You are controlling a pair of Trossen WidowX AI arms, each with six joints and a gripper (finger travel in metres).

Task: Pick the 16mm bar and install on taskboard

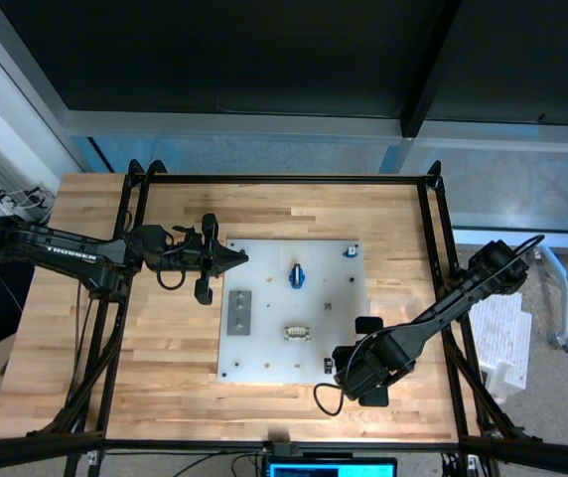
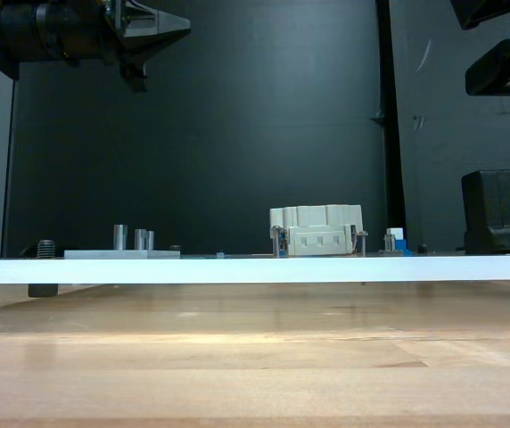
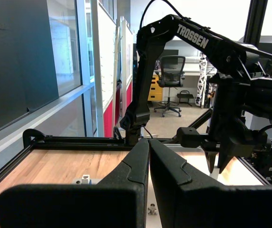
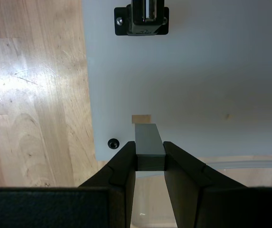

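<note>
My right gripper [image 4: 150,154] is shut on the 16mm bar [image 4: 149,137], a short dark-grey rod that sticks out from between the fingers. It hangs over the near right corner of the white taskboard [image 4: 198,85], just short of a small square hole [image 4: 141,118]. In the high view the right gripper [image 1: 342,366] covers that corner of the taskboard [image 1: 264,348] and the bar is hidden. My left gripper [image 1: 238,257] floats above the board's far left edge, shut with nothing in it [image 3: 149,156].
On the board stand a grey block [image 1: 238,311] with pegs, a silver connector [image 1: 297,334], a blue part [image 1: 297,275] and black fittings [image 4: 141,19]. A black screw [image 4: 112,143] marks the board's corner. Black frame rails [image 1: 443,258] border the wooden table [image 1: 165,368].
</note>
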